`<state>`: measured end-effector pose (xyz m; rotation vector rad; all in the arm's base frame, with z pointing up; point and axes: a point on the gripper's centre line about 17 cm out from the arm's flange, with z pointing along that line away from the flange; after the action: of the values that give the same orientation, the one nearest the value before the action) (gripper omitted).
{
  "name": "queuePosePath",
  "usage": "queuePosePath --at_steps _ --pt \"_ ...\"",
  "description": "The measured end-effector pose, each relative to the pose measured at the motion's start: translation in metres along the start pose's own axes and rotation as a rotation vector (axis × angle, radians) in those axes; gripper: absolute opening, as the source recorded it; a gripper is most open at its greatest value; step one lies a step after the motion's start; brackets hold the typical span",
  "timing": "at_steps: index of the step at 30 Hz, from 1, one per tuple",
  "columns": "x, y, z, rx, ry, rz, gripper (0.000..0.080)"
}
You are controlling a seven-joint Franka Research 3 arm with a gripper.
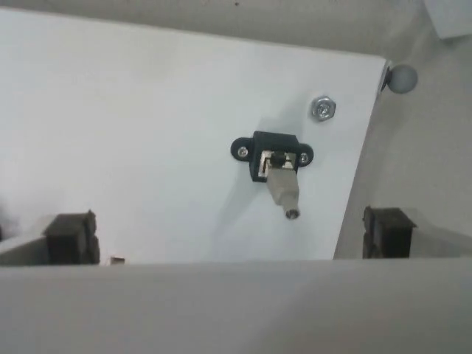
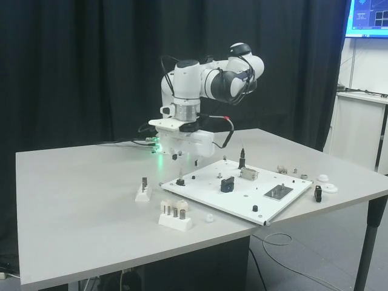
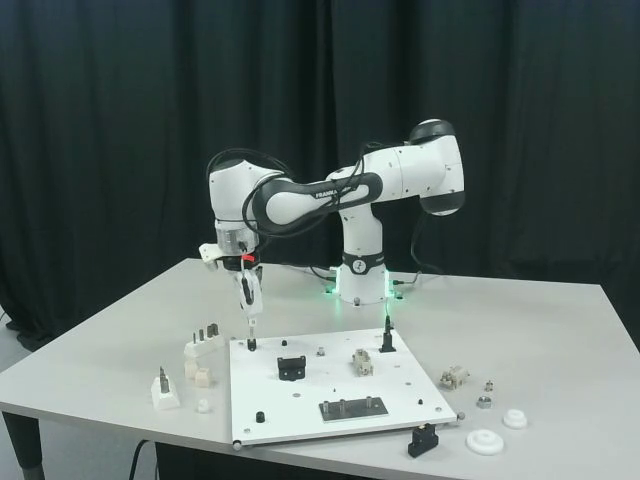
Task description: Pick small gear.
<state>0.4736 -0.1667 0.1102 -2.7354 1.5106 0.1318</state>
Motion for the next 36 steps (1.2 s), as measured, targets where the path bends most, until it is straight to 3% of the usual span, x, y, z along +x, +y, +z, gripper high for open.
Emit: queuePosePath --at_steps 29,36 --pt "-0.0042 -0.007 -0.007 -0.002 0.005 -0.009 0.08" --pt "0.0002 -0.0077 -0.009 -0.004 0.021 -0.011 0.08"
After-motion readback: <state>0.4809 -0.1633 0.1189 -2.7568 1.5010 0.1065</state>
